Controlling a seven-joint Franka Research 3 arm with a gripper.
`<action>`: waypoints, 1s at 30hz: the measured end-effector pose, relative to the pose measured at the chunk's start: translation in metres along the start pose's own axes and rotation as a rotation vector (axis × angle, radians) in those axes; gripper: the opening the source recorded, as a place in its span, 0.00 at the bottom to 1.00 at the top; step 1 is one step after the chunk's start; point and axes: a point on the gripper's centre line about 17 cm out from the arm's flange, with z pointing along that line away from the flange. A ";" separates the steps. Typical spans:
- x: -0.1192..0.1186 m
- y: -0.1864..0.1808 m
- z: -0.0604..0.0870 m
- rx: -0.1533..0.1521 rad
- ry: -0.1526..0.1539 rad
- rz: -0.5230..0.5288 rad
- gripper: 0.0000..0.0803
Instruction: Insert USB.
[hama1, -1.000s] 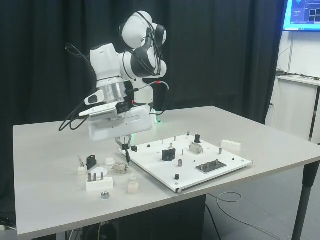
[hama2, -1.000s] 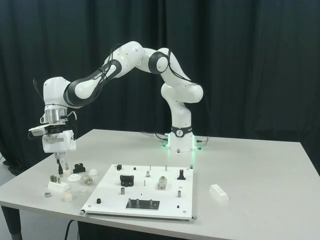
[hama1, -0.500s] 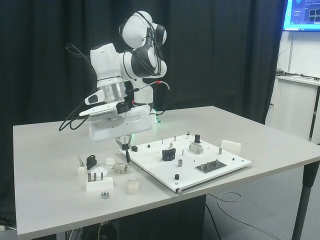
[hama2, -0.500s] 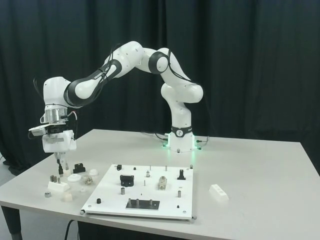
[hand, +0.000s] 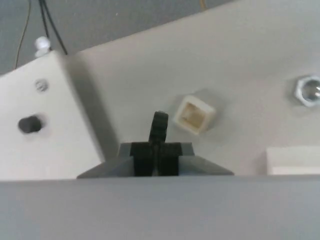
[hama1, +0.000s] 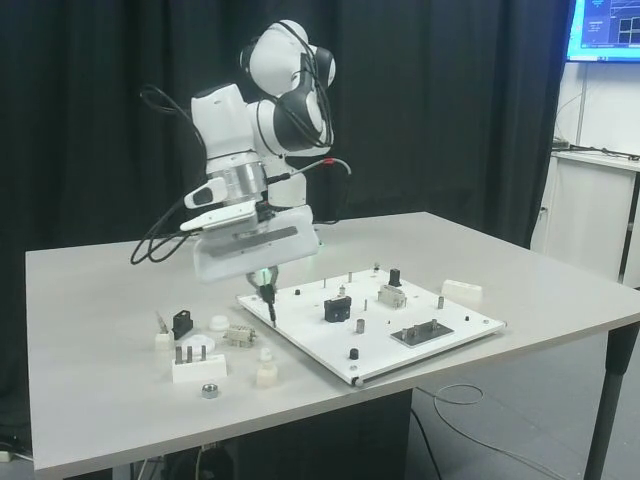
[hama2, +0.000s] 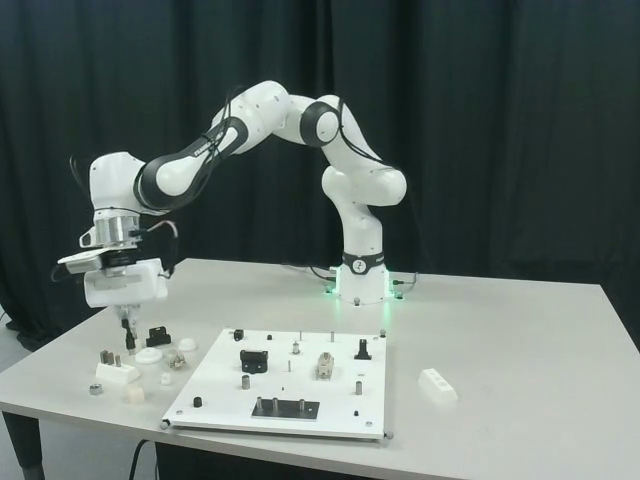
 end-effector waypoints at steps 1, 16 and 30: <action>0.000 -0.004 0.000 0.003 -0.004 -0.017 0.03; -0.017 -0.099 -0.011 0.058 -0.042 -0.137 0.03; -0.061 -0.179 -0.024 0.032 -0.058 -0.284 0.03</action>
